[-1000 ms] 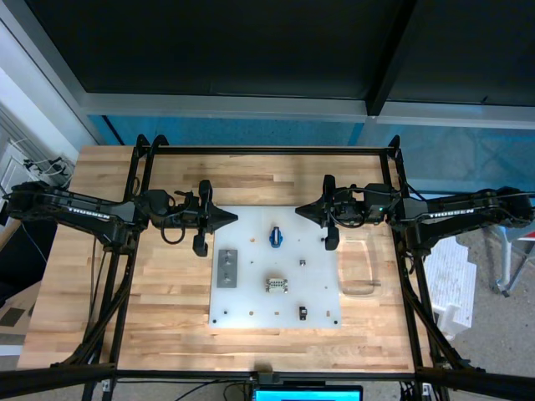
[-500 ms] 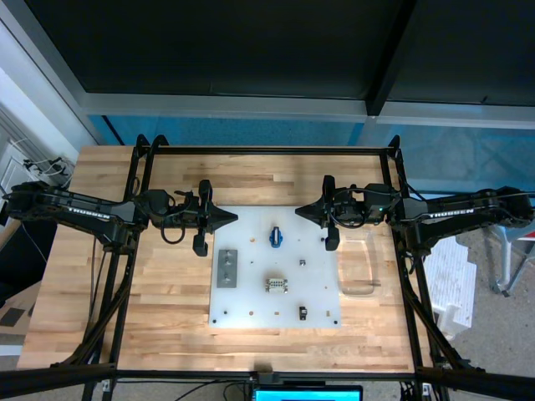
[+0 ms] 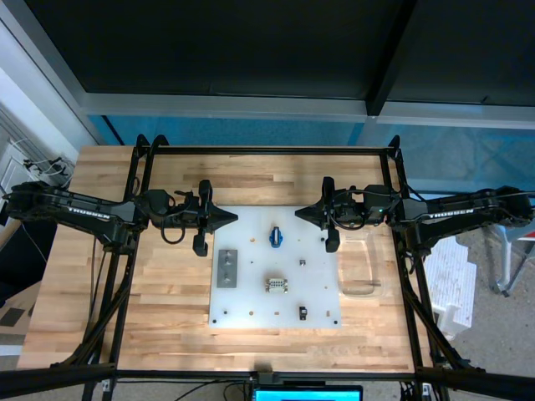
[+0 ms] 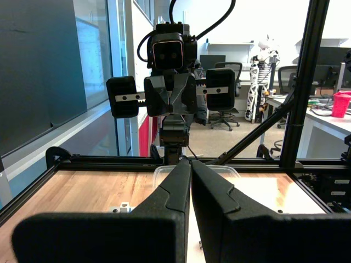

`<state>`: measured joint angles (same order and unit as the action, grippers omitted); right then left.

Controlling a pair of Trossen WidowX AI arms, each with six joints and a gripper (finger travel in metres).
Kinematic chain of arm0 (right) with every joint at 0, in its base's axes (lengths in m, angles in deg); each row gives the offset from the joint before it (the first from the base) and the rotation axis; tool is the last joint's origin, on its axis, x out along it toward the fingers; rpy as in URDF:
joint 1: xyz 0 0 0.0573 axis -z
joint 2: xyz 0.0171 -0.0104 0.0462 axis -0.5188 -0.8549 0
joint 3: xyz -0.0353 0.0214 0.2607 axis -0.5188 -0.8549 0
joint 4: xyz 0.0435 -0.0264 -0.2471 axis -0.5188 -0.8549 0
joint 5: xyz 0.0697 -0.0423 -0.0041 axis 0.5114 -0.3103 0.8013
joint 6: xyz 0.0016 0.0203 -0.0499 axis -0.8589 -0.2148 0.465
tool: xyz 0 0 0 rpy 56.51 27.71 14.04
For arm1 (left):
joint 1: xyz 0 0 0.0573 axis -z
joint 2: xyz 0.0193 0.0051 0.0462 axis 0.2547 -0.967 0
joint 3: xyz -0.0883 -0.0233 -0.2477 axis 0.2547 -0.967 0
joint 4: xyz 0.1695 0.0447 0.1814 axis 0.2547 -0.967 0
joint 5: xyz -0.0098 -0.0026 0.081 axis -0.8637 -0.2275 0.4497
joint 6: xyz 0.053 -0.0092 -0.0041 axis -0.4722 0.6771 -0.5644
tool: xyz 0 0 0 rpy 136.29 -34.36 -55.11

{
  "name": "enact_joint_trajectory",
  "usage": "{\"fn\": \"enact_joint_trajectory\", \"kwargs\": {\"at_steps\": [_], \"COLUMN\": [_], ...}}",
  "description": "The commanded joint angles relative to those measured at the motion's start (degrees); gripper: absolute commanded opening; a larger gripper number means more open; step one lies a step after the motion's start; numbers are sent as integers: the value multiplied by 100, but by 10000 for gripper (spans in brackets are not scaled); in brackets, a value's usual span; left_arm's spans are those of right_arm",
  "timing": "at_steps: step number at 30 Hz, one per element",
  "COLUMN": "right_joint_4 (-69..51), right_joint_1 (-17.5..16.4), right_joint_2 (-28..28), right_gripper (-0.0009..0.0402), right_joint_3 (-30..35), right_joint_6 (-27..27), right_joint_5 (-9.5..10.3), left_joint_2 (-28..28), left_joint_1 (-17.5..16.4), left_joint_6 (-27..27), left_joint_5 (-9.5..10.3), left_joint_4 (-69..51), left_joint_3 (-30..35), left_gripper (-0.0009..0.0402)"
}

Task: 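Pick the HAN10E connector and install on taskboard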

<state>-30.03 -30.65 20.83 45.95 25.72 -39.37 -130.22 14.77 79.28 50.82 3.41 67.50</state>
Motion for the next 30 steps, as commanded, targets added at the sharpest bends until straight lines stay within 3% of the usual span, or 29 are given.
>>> {"fn": "enact_joint_trajectory", "kwargs": {"at_steps": [1, 30], "right_joint_4": [-2, -238], "right_joint_1": [0, 0], "right_joint_2": [-4, -4], "right_gripper": [0, 0], "right_joint_3": [4, 4], "right_joint_6": [9, 9], "right_joint_5": [-2, 0], "left_joint_2": [-2, -2], "left_joint_1": [0, 0], "left_joint_6": [0, 0], "left_joint_5": [0, 0], "left_joint_4": [2, 0], "left_joint_3": [0, 0], "left_gripper": [1, 1]}}
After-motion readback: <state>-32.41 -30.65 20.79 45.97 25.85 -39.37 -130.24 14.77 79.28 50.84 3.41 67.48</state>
